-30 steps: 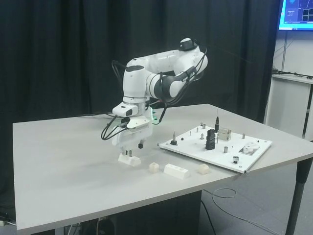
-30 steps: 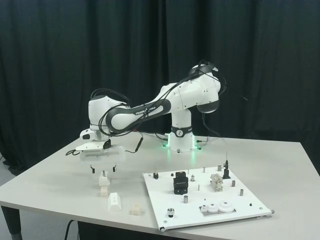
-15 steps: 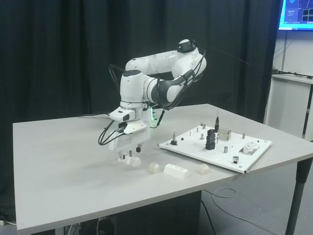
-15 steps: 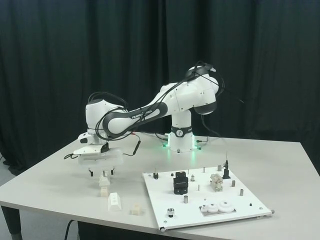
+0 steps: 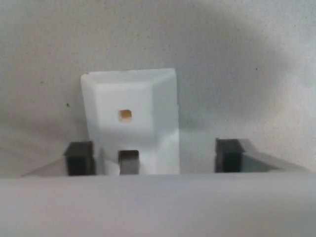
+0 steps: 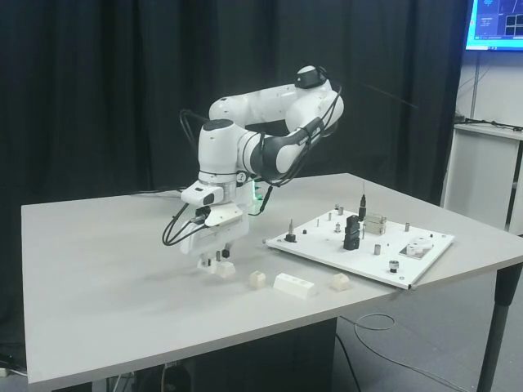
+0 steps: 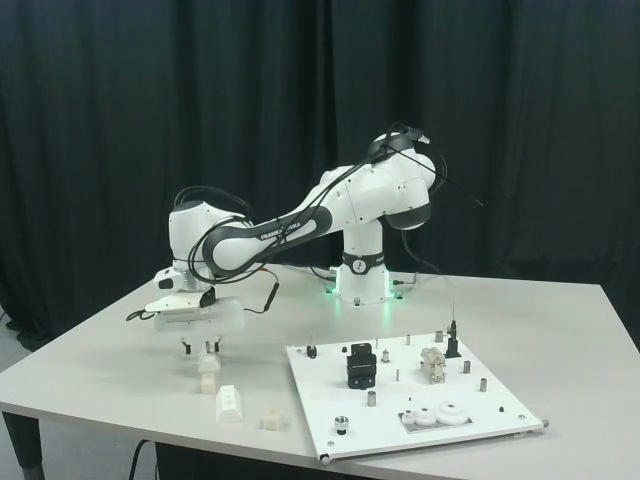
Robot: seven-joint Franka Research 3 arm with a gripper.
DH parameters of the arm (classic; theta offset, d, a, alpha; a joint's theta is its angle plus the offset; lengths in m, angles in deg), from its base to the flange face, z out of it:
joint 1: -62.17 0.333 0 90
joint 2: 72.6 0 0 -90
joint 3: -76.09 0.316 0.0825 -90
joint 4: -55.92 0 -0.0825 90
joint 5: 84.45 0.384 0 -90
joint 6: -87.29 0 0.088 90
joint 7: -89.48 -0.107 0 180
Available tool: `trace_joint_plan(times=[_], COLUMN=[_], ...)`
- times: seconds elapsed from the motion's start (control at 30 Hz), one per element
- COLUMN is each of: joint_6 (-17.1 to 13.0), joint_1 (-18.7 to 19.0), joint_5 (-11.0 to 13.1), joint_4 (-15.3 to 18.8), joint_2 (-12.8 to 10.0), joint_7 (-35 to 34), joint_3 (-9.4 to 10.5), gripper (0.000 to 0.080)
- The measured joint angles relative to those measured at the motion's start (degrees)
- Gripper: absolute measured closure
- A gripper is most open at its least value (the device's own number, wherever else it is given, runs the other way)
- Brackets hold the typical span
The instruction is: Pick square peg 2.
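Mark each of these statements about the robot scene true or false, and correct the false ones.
1. The gripper is open. True.
2. The white holder block lies between the fingertips. True.
3. The peg has been lifted out of the block. False: it sits in the block.
4. The gripper is above the white assembly board. False: it is beside the board, over the grey table.
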Motion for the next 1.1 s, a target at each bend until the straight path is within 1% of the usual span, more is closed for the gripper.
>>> trace_joint_plan(times=[0.1,0.13,0.43,0.47,0.6,0.63,0.9,1.0,1.1], joint_6=[-0.06,-0.08,-0.09,-0.09,-0.08,-0.08,0.07,0.51,1.38], joint_1=[-0.01,-0.02,-0.03,-0.03,-0.03,-0.03,0.04,0.17,0.42], joint_5=[-0.02,-0.03,-0.04,-0.04,-0.04,-0.04,-0.04,-0.11,-0.3], joint_4=[0.0,0.0,-0.03,-0.04,-0.12,-0.14,-0.3,-0.36,-0.38], joint_2=[0.0,0.0,0.0,0.0,0.0,0.0,0.02,0.03,0.04], joint_7=[0.12,0.17,0.4,0.4,0.4,0.4,0.4,0.32,0.12], joint_3=[0.0,0.0,0.01,0.01,0.02,0.02,-0.12,-0.56,-1.41], gripper=[0.0124,0.0344,0.0344,0.0697,0.0697,0.0725,0.0725,0.0725,0.0725])
